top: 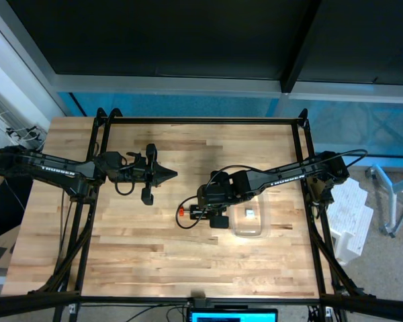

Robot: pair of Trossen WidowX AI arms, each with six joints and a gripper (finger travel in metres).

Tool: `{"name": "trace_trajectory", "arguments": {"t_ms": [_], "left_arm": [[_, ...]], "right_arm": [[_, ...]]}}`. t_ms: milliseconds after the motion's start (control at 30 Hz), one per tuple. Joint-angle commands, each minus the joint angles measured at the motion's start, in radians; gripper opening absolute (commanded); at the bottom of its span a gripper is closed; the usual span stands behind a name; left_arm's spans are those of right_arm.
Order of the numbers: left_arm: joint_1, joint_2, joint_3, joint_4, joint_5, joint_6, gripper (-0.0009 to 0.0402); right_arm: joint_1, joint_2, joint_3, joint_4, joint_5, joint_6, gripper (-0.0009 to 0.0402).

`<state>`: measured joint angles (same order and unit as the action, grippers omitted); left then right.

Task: Pick the usb-c connector and install on the hub

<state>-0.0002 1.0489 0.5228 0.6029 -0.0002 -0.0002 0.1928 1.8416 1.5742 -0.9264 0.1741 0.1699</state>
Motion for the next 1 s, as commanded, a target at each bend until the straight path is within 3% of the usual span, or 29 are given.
{"name": "trace_trajectory", "arguments": {"t_ms": [33,1000], "left_arm": [[0.000,0.000,0.000,0.000,0.000,0.000,0.0000],[0.000,0.000,0.000,0.000,0.000,0.000,0.0000]], "right_arm": [[0.004,0.001,-0.001,0.000,-0.002,-0.002,0.0000],[0.011,0.000,-0.044,0.023,-0.018,0.024,0.0000]]}}
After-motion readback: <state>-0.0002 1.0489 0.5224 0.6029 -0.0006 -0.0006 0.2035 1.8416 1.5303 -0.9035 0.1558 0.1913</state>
